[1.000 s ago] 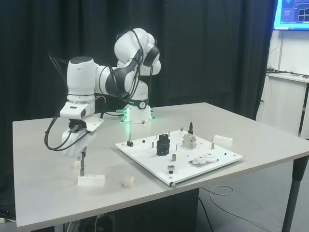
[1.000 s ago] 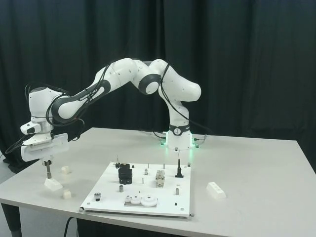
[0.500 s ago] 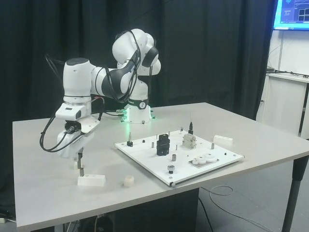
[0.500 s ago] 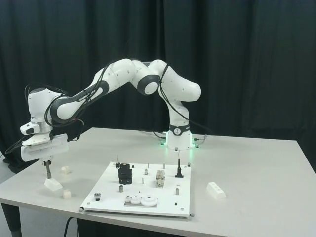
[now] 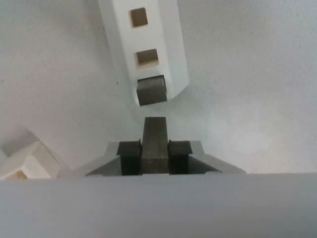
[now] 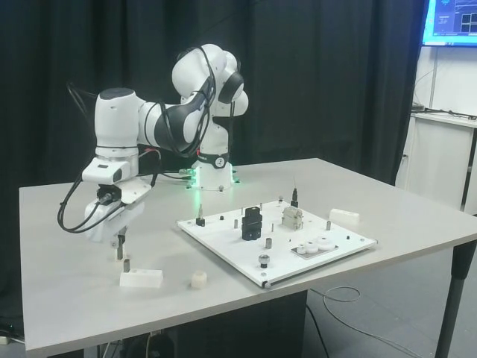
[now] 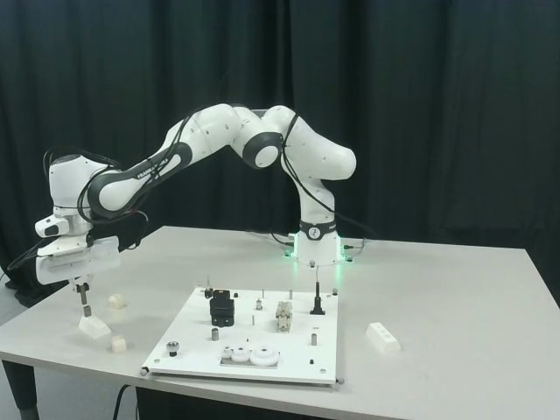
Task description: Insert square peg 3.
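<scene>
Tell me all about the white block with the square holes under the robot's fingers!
The white block is a long, plain piece that looks like plastic, lying flat on the grey table near its edge. Its top has three square holes in a row. Two are open; the end one holds a dark grey square peg standing upright in it. The gripper hangs above, apart from the block, shut on a second peg.

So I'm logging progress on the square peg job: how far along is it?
Done: one grey peg stands in the end hole of the white block.
In hand: the gripper is shut on a second grey peg, held above the table beside the block.
Left: that peg is in no hole yet, and two square holes in the block are empty.
</scene>
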{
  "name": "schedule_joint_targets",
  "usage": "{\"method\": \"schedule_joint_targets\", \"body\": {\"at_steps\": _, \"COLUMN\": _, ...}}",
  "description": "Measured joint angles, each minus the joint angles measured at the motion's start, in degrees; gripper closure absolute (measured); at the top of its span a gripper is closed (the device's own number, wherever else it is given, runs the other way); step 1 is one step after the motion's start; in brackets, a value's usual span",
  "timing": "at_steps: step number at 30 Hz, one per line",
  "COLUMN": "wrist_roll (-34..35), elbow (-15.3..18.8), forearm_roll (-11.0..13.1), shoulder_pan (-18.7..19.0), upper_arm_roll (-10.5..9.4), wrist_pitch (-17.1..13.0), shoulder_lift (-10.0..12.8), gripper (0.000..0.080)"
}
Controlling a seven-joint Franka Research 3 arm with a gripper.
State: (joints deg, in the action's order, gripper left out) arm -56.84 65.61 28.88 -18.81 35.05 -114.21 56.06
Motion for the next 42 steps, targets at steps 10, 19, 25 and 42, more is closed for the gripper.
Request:
{"method": "schedule_joint_targets", "body": {"at_steps": 10, "wrist_roll": 0.27, "elbow": -0.41, "forearm_roll": 0.79, "shoulder_pan": -0.24, "upper_arm_roll": 0.00, "wrist_pitch": 0.33, "shoulder_lift": -0.04, "gripper": 0.0689}}
{"method": "schedule_joint_targets", "body": {"at_steps": 19, "wrist_roll": 0.87, "elbow": -0.52, "forearm_roll": 1.29, "shoulder_pan": -0.51, "upper_arm_roll": 0.00, "wrist_pitch": 0.52, "shoulder_lift": -0.11, "gripper": 0.0689}}
{"method": "schedule_joint_targets", "body": {"at_steps": 25, "wrist_roll": 2.29, "elbow": -0.62, "forearm_roll": 1.43, "shoulder_pan": -0.62, "upper_arm_roll": 0.00, "wrist_pitch": 0.67, "shoulder_lift": -0.14, "gripper": 0.0689}}
{"method": "schedule_joint_targets", "body": {"at_steps": 42, "wrist_roll": 9.46, "elbow": -1.77, "forearm_roll": 5.75, "shoulder_pan": 0.34, "upper_arm_roll": 0.01, "wrist_pitch": 5.82, "shoulder_lift": -0.84, "gripper": 0.0689}}
